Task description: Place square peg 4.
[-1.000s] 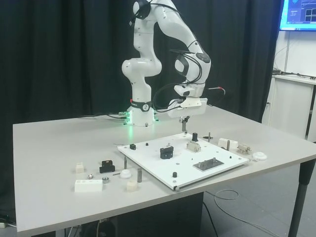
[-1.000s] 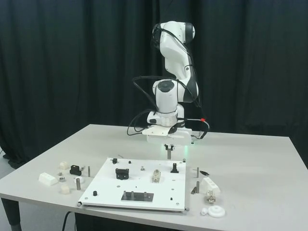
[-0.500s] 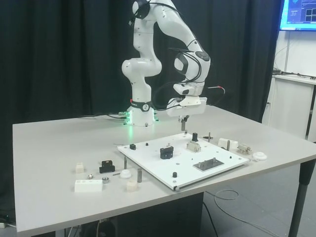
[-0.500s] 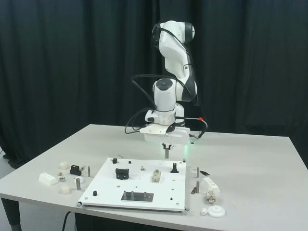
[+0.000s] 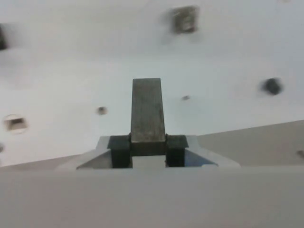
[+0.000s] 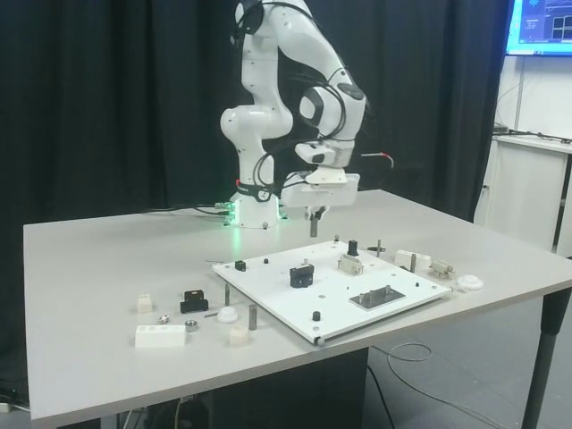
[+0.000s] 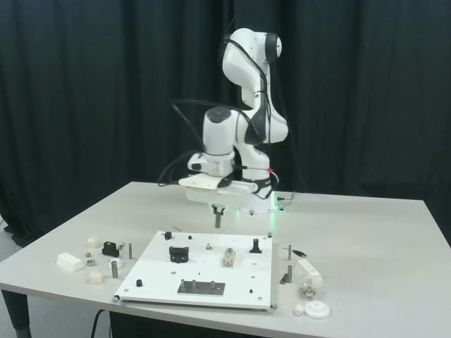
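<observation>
- Nearest in the first room view, loose parts lie on the grey table (image 6: 89, 259) in front of the board: a long white block (image 6: 160, 335), a small white cube (image 6: 144, 303), a black bracket (image 6: 193, 300) and a short grey pin (image 6: 253, 316) standing upright.
- The white board (image 6: 332, 284) lies flat on the table beyond them. It carries a black block (image 6: 301, 276), a black post (image 6: 353, 247) and a grey plate with 2 studs (image 6: 379, 297).
- Off the board's side edge lie a white round part (image 6: 469, 282) and a white block (image 6: 412, 259).
- The gripper (image 6: 312, 217) hangs above the board's far edge, clear of the surface, with the arm bent over it.
- Square peg 4 (image 5: 147, 111) is clamped between the 2 black fingertips (image 5: 119, 145), jaws closed narrowly on its upper end. The peg points down, and its free end is over the white board in the wrist view.
- In the second room view the peg (image 7: 217, 220) hangs upright under the gripper (image 7: 217, 213), above the board's (image 7: 151, 271) far edge, not touching it.
- Farthest back, the arm's base (image 6: 256, 210) stands on the table with a green light at its foot, in front of a black curtain (image 6: 107, 89).
</observation>
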`<state>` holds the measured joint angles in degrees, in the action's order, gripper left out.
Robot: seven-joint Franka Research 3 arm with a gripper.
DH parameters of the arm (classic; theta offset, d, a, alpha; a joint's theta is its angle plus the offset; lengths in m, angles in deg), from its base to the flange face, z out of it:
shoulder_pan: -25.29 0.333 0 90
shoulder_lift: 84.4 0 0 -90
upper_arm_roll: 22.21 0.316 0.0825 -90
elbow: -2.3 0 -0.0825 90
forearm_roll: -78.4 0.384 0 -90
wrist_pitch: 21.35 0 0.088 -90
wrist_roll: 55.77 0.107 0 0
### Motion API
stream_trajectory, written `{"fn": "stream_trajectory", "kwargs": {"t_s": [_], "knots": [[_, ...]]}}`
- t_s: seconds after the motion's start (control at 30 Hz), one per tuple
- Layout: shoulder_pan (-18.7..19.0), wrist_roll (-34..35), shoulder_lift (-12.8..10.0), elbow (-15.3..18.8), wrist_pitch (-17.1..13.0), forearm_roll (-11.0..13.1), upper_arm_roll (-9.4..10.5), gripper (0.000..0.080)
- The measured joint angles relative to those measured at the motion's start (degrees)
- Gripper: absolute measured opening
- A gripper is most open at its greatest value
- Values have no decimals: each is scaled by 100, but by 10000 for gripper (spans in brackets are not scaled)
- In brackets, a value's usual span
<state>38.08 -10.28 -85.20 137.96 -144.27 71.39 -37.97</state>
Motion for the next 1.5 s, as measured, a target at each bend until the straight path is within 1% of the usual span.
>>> {"fn": "stream_trajectory", "kwargs": {"t_s": [0.23,0.43,0.67,0.87,1.03,1.17,1.37,1.5], "knots": [[-110,-482,-26,-221,-12,-108,-385,148],[-236,-935,-121,-435,-77,-175,-692,148],[-409,-1531,-359,-738,-227,-207,-1025,148],[-571,-2102,-658,-1014,-377,-207,-1268,148],[-735,-2708,-916,-1215,-427,-203,-1378,148],[-887,-3115,-1105,-1339,-429,-190,-1409,148],[-1068,-3408,-1318,-1418,-429,-160,-1408,148],[-1147,-3469,-1426,-1429,-429,-152,-1408,148]]}}
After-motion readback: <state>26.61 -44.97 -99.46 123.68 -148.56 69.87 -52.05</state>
